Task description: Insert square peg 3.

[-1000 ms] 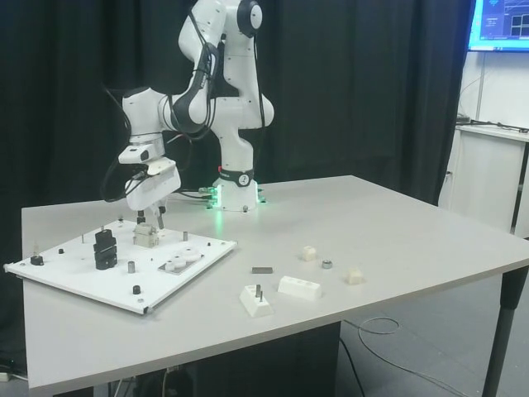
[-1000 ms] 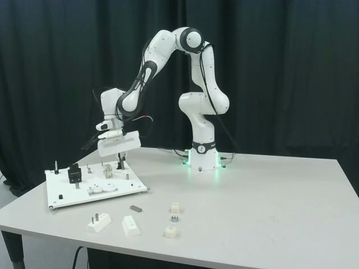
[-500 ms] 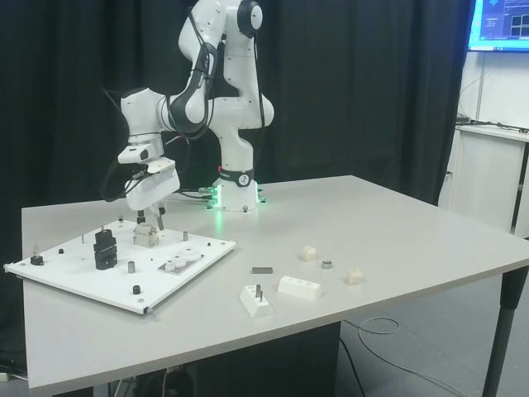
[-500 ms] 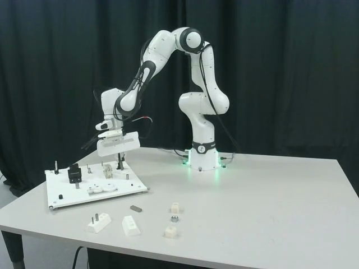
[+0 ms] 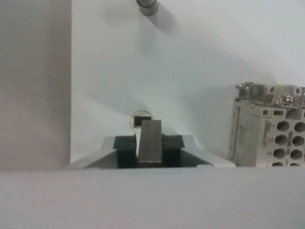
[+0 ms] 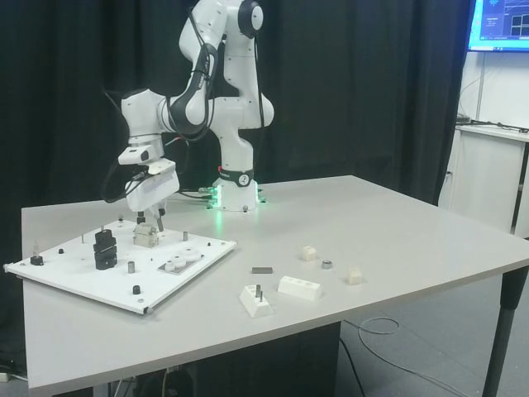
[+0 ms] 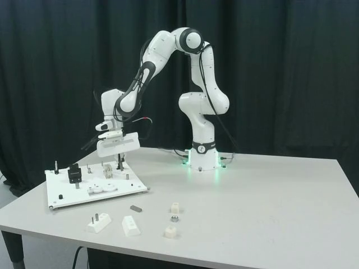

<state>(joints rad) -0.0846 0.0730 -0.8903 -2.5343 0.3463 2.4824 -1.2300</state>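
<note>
Grey metal, square peg 3 (image 5: 149,142) sits clamped between the narrowed jaws of the gripper (image 5: 149,153), its tip hanging just above the square hole (image 5: 141,119) in the white board (image 5: 190,71). The step in hand looks like alignment before insertion. Next, I judge, a slight shift toward the hole at the peg's twelve o'clock, then a straight descent, clear of the connector block (image 5: 269,126) at three o'clock.

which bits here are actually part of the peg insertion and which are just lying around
Part of the job:
- gripper, shut on the square peg
- hole just beyond the peg's tip
- white board that carries the hole

Lying about:
- multi-pin connector on the board
- black block on the board
- small white blocks on the grey table
</note>
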